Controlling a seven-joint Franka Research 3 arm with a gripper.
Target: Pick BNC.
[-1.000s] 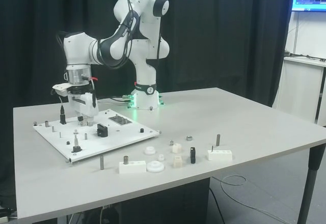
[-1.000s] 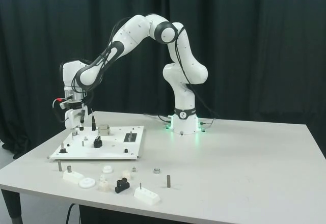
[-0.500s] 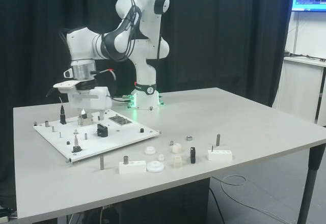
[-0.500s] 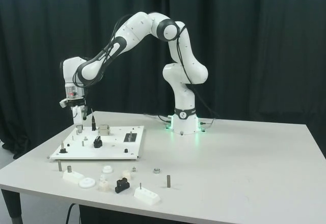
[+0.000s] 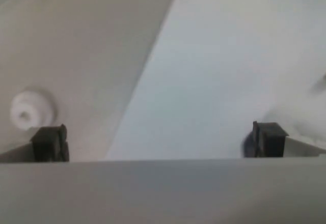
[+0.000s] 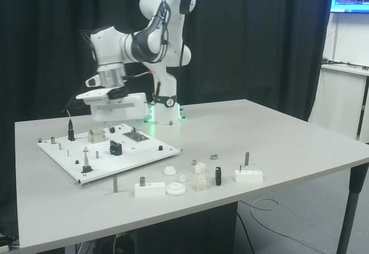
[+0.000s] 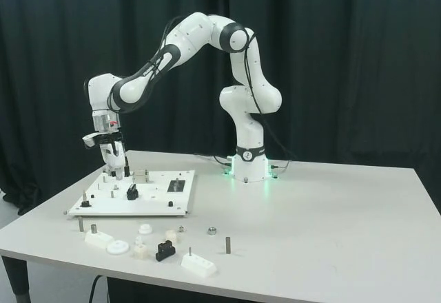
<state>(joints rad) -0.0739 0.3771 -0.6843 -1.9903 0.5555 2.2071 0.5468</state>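
BNC [image 6: 85, 163] | upright near white board's [image 6: 144, 153] front corner | end effector [image 6: 118, 108] above rear edge, fingers apart, empty | reach: forward and down

grey table [image 6: 277, 133], white board [image 6: 138, 150], small parts [image 6: 199, 183]

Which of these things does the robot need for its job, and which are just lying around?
For the job: the gripper, open, above the white board; the small plugs standing on it.
Lying about on the table: white blocks, white rings, black clip, nut, grey pin.
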